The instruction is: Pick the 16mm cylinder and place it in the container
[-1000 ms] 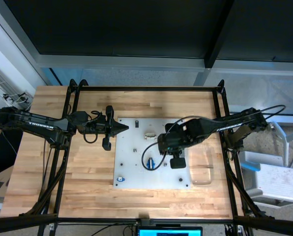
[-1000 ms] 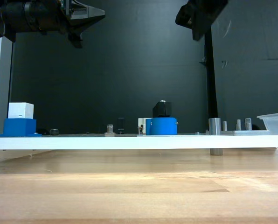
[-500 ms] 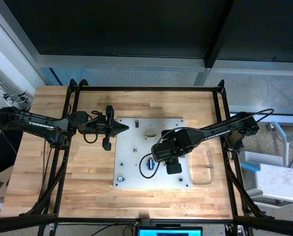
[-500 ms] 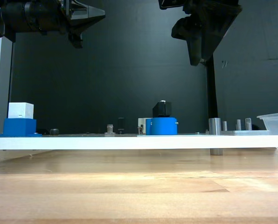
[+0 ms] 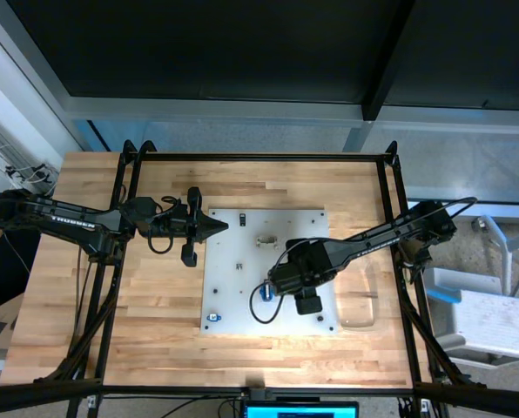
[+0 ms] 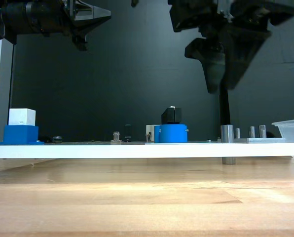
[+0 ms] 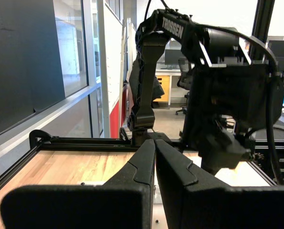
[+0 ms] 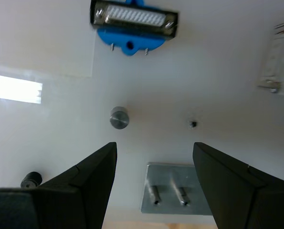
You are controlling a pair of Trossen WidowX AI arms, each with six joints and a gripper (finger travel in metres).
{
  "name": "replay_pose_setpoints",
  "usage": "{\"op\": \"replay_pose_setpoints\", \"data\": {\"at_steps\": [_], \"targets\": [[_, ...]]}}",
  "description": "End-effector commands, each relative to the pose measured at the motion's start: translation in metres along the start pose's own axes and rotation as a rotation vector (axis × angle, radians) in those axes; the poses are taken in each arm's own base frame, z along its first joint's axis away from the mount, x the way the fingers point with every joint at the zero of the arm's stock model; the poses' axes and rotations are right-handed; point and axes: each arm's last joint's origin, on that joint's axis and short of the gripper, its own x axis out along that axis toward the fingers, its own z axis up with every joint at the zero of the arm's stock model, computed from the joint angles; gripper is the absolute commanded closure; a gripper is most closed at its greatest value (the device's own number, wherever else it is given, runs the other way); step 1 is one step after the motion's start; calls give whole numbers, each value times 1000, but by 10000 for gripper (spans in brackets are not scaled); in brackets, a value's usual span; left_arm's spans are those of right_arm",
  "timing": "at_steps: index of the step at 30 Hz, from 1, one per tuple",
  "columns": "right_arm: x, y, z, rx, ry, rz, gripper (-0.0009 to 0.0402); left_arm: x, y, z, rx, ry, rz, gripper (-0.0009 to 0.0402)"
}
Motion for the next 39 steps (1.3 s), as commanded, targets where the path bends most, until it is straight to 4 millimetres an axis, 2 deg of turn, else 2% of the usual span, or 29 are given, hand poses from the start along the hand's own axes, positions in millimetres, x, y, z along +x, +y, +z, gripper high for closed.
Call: {"op": "replay_pose_setpoints", "data": {"at_steps": [1,13,19,39], "targets": [[7,2,1,-2,7,7,171,0,0,0,0,0,0,393],[26,11,7,-9,14,33,178,0,0,0,0,0,0,393],[37,15,4,7,7,36,180,0,0,0,0,0,0,393],[54,21,5,20,23,62,181,0,0,0,0,0,0,393]]}}
